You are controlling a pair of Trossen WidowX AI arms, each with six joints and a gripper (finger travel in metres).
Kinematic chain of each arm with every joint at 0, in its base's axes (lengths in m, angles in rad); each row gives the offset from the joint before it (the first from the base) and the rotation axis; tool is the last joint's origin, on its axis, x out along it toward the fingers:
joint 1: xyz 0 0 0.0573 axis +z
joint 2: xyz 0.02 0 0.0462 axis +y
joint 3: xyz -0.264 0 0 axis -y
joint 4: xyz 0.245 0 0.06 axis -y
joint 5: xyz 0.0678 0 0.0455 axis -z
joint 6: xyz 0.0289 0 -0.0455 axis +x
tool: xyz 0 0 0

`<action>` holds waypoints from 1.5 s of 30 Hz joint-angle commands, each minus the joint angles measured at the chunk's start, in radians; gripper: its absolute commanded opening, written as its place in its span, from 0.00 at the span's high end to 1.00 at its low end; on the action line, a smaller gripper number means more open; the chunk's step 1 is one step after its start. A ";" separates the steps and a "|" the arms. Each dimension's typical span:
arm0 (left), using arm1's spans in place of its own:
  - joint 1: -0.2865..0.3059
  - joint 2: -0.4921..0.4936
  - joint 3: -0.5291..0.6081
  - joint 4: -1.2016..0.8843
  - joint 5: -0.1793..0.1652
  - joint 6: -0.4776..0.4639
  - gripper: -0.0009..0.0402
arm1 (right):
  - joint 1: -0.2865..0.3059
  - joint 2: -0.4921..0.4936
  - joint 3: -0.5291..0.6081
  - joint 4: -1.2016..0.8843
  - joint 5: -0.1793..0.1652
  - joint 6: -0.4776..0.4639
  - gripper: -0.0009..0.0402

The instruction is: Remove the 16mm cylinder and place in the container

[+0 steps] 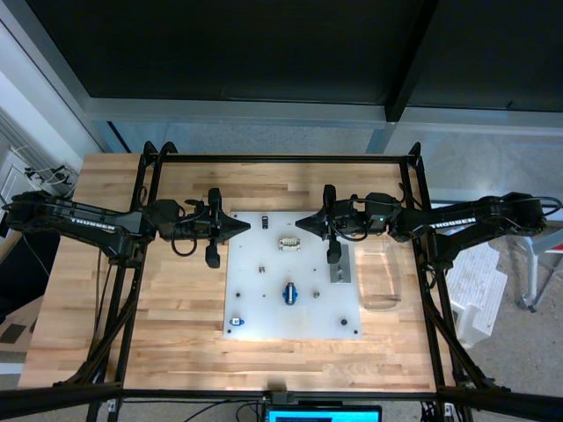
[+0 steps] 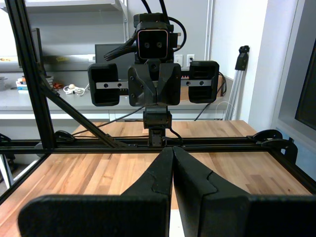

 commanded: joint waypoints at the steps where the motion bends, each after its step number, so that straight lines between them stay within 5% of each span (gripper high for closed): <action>1: 0.000 0.000 0.000 0.000 0.000 0.000 0.98 | 0.000 0.000 0.000 0.003 0.000 -0.005 0.98; 11: 0.000 0.000 0.000 0.000 0.000 0.000 0.98 | 0.003 0.000 0.000 -0.001 -0.001 0.029 0.98; 14: 0.000 0.000 0.000 0.000 0.000 0.000 0.98 | 0.004 -0.005 0.002 -0.041 -0.047 0.071 0.98; 21: 0.000 0.000 0.000 0.000 0.000 0.000 0.98 | 0.038 -0.011 0.138 -0.460 -0.048 0.068 0.98; 26: 0.000 0.000 0.000 0.000 0.000 0.000 0.98 | 0.116 -0.001 0.253 -0.770 0.052 0.068 0.98; 30: 0.000 0.000 0.000 0.000 0.000 0.000 0.98 | 0.168 0.023 0.334 -0.983 0.088 0.089 0.98; 45: 0.000 0.000 0.000 0.000 0.000 0.000 0.98 | 0.285 0.204 0.600 -1.448 0.116 0.176 0.98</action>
